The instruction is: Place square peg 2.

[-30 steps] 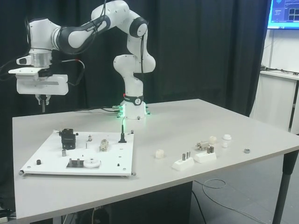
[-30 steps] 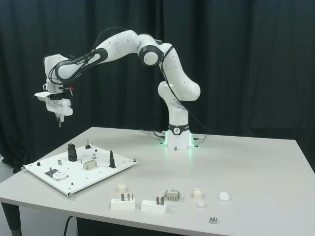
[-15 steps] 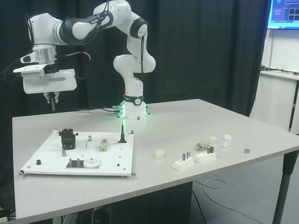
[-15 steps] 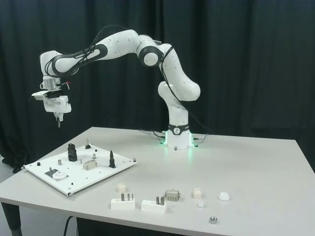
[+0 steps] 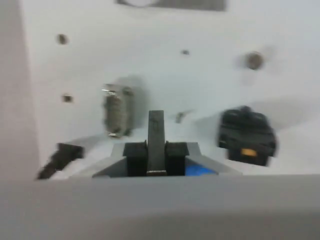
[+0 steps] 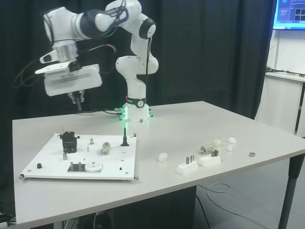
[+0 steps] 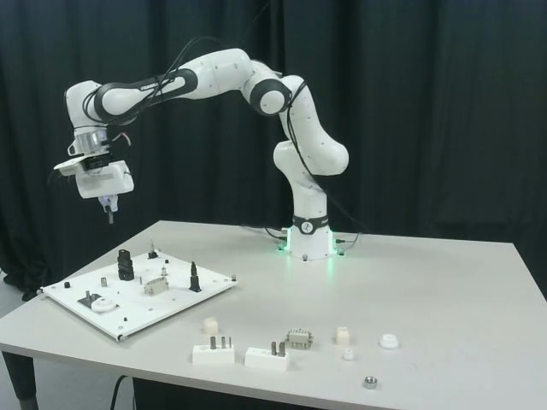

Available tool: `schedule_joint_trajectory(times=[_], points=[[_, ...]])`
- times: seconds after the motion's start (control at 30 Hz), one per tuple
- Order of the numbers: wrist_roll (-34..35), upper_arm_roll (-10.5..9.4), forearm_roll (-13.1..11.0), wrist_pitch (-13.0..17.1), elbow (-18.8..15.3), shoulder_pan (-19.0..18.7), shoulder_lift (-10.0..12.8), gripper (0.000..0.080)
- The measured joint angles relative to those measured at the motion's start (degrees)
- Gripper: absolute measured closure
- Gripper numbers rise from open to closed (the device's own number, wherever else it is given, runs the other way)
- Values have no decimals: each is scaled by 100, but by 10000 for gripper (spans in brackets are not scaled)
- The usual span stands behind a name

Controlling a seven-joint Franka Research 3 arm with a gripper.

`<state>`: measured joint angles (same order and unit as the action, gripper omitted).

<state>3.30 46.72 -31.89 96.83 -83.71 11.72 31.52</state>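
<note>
My gripper [image 6: 76, 98] hangs high above the far edge of the white board [image 6: 57, 164], on the table's left side. It is shut on a slim grey square peg [image 5: 156, 131] that sticks out beyond the black fingers [image 5: 134, 157]. The second room view shows the gripper [image 7: 108, 205] with the peg [image 7: 109, 215] pointing down, well clear of the board [image 7: 175, 299]. Below the peg in the wrist view lies the board [image 5: 210, 85] with a grey connector [image 5: 117, 112] and a black block [image 5: 246, 135].
The board also carries a black upright post [image 6: 124, 138], a black block [image 6: 69, 141], a white gear [image 6: 94, 167] and small pins. To its right on the table lie a white cube [image 6: 163, 157], two white peg holders [image 6: 186, 167] [image 6: 208, 161], a connector [image 6: 206, 148] and small white parts [image 6: 231, 141].
The arm has swung the gripper to the right in the first room view, from beyond the board's left side to above its far edge, still holding the peg.
</note>
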Motion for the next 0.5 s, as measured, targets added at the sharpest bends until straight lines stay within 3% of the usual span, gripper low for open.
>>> schedule_joint_trajectory(times=[0.27,0.5], points=[[977,4,1,-206,171,-575,-51,729],[1430,6,15,-300,183,-1133,-65,729]])
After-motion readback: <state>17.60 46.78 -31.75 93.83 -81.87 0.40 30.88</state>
